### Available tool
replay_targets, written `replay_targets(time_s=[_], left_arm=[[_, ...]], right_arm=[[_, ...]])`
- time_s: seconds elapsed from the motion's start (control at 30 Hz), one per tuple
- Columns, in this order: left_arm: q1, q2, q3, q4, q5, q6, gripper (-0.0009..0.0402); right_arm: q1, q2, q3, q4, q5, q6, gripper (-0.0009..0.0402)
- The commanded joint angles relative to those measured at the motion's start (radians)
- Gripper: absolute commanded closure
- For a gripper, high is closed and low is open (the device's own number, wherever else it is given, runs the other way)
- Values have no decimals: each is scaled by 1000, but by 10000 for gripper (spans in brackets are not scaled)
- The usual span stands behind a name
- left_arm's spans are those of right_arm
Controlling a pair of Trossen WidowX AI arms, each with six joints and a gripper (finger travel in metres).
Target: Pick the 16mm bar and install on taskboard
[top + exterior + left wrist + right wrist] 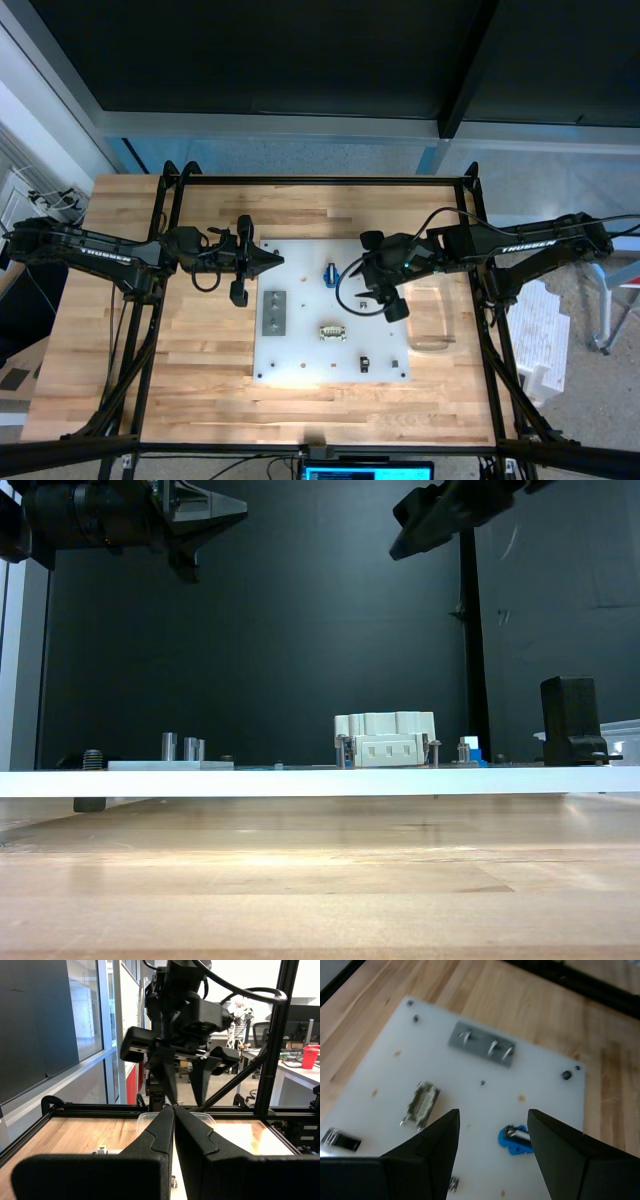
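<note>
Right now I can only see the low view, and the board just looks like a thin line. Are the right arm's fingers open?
Observer: Yes. The right gripper is up above the white board. Its fingers are wide apart, and the blue knob shows between them.
Operator: What about the left one?
Observer: The left gripper hovers over the board's far left corner, fingers shut tip to tip with nothing between them.
</note>
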Motion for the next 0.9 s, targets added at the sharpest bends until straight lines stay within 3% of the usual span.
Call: replay_targets(time_s=[0.03,0.5,0.67,0.77,0.9], left_arm=[[0,0,0,0,0,0,393],[0,0,0,0,0,0,393],[0,0,0,0,0,0,393],[0,0,0,0,0,0,393],[0,0,0,0,0,0,393]], right_arm=[[-18,-19,-42,93,-3,23,220],[-95,-64,-134,348,-14,103,320],[-99,-74,-152,432,-57,107,369],[-102,-82,-179,505,-58,139,396],[-110,-92,-230,623,-61,181,387]])
